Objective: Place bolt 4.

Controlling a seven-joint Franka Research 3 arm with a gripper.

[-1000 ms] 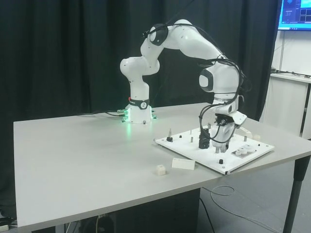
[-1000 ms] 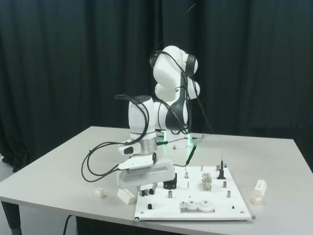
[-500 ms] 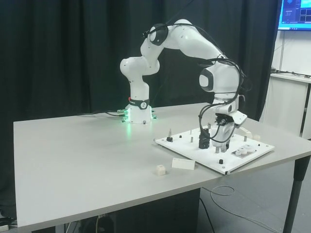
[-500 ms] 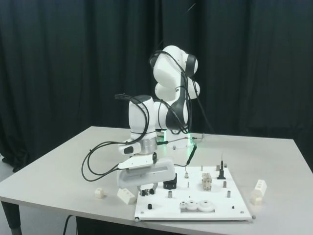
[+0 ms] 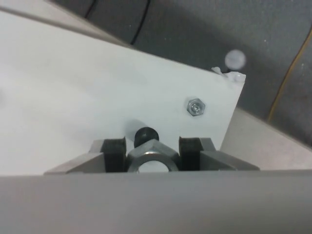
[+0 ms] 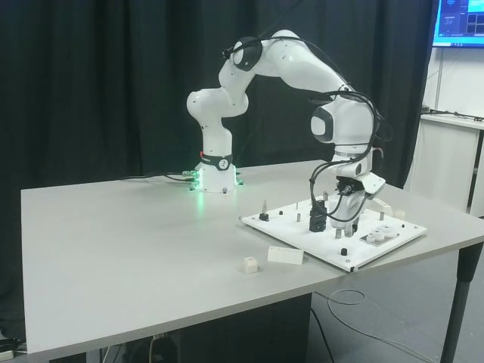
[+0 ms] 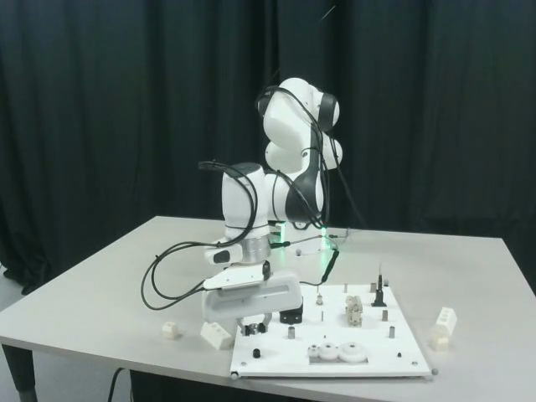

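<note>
Your gripper [image 5: 152, 148] had its jaws clamped on bolt 4 [image 5: 151, 157], black pads [image 5: 115, 152] pressing the grey hex head from both sides. The bolt hung just above the white board [image 5: 73, 97], near one corner (a black knob [image 5: 144, 134] stood on the board just beside the head). A small hex nut [image 5: 196, 107] sat nearby on the board. In the room views, your gripper [image 6: 342, 221] hovered low over the board [image 6: 393, 243] on the grey table [image 6: 113, 242].

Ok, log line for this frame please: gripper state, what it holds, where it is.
gripper: shut on bolt | position: low over white board, near its corner | bolt: not released
</note>
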